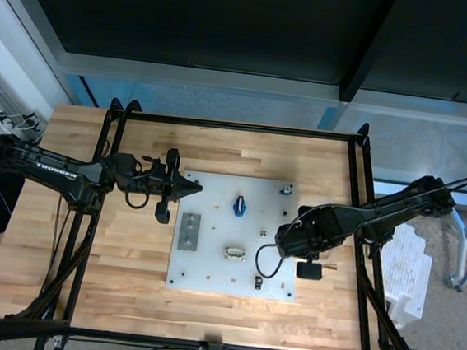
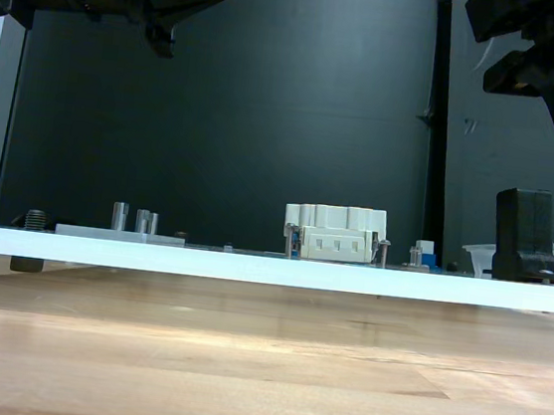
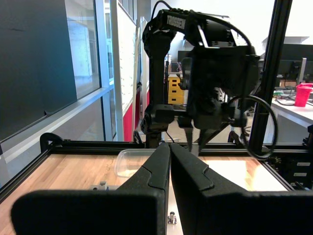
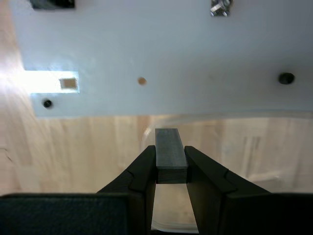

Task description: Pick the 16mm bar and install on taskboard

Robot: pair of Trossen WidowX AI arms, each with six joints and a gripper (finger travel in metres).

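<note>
A: Surface, room?
B: Wood-plank table [image 1: 122,297], black frame, dark panels behind. White taskboard [image 1: 208,268] mid-frame.
A: Writing?
B: White lettering on left arm, too small to read.
A: Tools?
B: Left gripper [image 1: 194,186] pinched closed, empty, over board's upper-left part. Right gripper [image 4: 170,152] clamps the 16mm bar [image 4: 169,143] at board's right edge, by clear tray [image 3: 128,160].
A: Obstacles?
B: Blue knob [image 1: 240,205], grey block [image 1: 189,230], connector [image 1: 235,253] sit apart.

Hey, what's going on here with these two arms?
The right gripper is shut on a short dark-grey metal bar, held above the table beside the right edge of the flat white square taskboard. The bar is not yet installed. The left gripper, shut and empty, hovers by the board's left edge.
</note>
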